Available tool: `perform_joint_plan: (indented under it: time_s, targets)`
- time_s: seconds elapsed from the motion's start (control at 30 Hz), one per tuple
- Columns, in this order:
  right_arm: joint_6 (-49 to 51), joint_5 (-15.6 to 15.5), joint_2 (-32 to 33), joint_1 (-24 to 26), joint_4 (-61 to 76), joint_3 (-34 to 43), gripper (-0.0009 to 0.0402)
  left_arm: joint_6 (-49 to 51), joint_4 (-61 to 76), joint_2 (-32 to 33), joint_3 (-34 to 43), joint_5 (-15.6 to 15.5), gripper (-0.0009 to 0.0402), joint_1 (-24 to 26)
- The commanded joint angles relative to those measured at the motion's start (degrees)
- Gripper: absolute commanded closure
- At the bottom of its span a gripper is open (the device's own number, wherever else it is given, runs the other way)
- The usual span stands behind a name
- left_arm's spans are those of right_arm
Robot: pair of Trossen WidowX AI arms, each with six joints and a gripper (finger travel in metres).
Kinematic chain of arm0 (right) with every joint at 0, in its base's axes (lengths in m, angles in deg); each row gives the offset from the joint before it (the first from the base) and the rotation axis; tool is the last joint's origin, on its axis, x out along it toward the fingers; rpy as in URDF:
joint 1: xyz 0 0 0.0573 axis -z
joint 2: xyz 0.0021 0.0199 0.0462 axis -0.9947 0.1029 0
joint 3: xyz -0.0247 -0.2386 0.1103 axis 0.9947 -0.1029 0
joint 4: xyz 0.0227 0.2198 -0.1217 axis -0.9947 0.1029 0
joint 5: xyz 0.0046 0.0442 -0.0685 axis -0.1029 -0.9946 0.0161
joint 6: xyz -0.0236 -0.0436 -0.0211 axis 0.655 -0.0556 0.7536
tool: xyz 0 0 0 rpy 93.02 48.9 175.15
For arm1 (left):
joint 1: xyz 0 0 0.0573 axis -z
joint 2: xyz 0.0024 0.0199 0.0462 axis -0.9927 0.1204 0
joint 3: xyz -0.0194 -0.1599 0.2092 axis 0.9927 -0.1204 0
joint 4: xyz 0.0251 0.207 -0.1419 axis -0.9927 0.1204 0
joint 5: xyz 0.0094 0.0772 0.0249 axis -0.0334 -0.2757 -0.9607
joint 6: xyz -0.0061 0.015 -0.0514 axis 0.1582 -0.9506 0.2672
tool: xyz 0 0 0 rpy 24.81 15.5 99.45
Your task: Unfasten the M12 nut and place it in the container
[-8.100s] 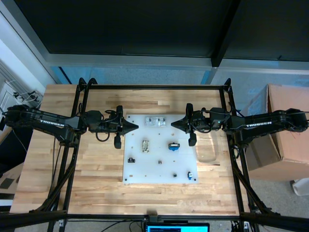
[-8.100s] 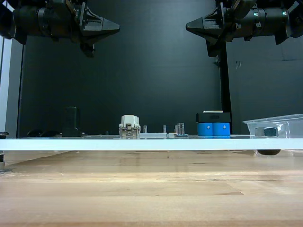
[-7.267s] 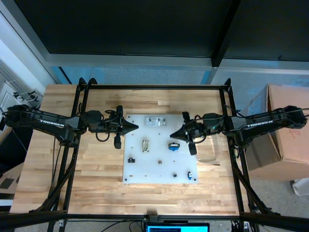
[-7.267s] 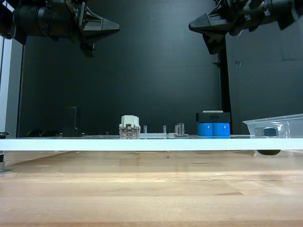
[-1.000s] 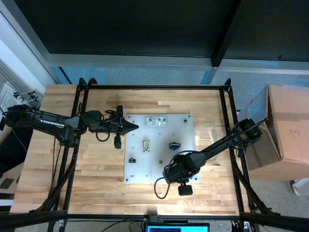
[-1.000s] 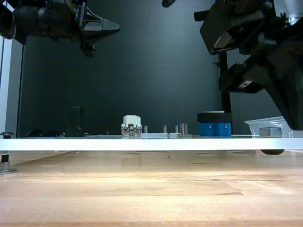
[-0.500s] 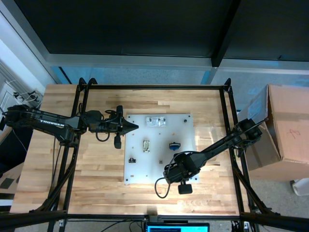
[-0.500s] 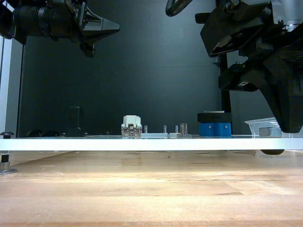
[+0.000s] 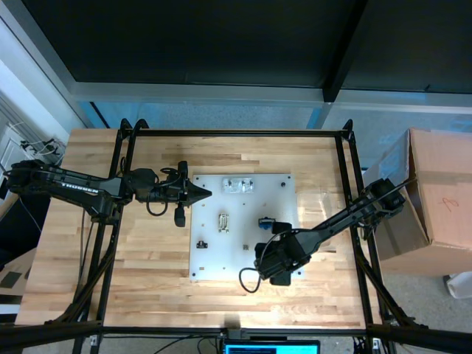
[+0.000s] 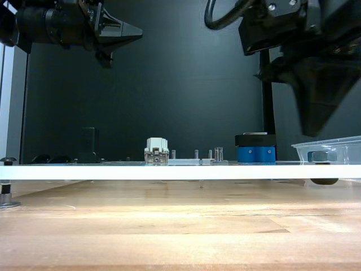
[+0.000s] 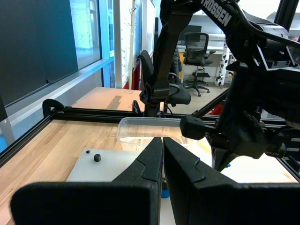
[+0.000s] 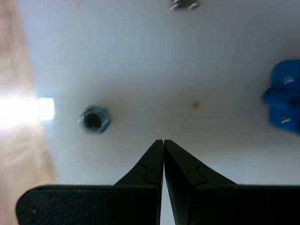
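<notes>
Nut (image 12: 93,120) sits on the white board (image 9: 214,258), close to its edge. Your right wrist camera looks straight down on it: silver hex, dark core in the hole, so it reads as on its stud. Your right gripper (image 12: 163,142) hangs over the board's near right part, pointing down, fingers pressed together with nothing between them. The nut lies off to one side of those tips, no contact. In the low view the nut shows at board level in front of the clear container (image 10: 344,148), with the gripper's tip well above it. From the high view you can't see the nut at all; the right arm covers that spot. A blue part (image 10: 256,154) stands on the board, left of the nut and farther off. Over on the left, your left gripper (image 9: 205,194) is held high above the board's far left edge, pointing right, fingers closed to a hairline, empty.
</notes>
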Motion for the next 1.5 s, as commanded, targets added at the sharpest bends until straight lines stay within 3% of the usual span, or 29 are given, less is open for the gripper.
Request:
perform_joint_plan:
  time_s: [0.03, 0.17, 0.53, 0.83, 1.5]
  targets:
    - [0.3, -6.8, -0.4, 0.1, -1.6, 0.2, 0.0393, 0.0, 0.0, 0.0, 0.0, 0.0, 0.0393, 0.0]
    - [-0.8, -12.2, -0.5, -0.4, -4.4, 0.0, 0.0394, 0.0, 0.0, 0.0, 0.0, 0.0, 0.0393, 0.0]
    - [-4.4, -9.9, -0.5, -2.2, -10.5, -3.5, 0.0393, 0.0, 0.0, 0.0, 0.0, 0.0, 0.0393, 0.0]
    - [-4.6, -10.0, -0.5, -2.4, -14.7, -5.5, 0.0394, 0.0, 0.0, 0.0, 0.0, 0.0, 0.0393, 0.0]
    - [-4.6, -7.0, 0.5, -2.6, -13.2, -5.4, 0.0394, 0.0, 0.0, 0.0, 0.0, 0.0, 0.0393, 0.0]
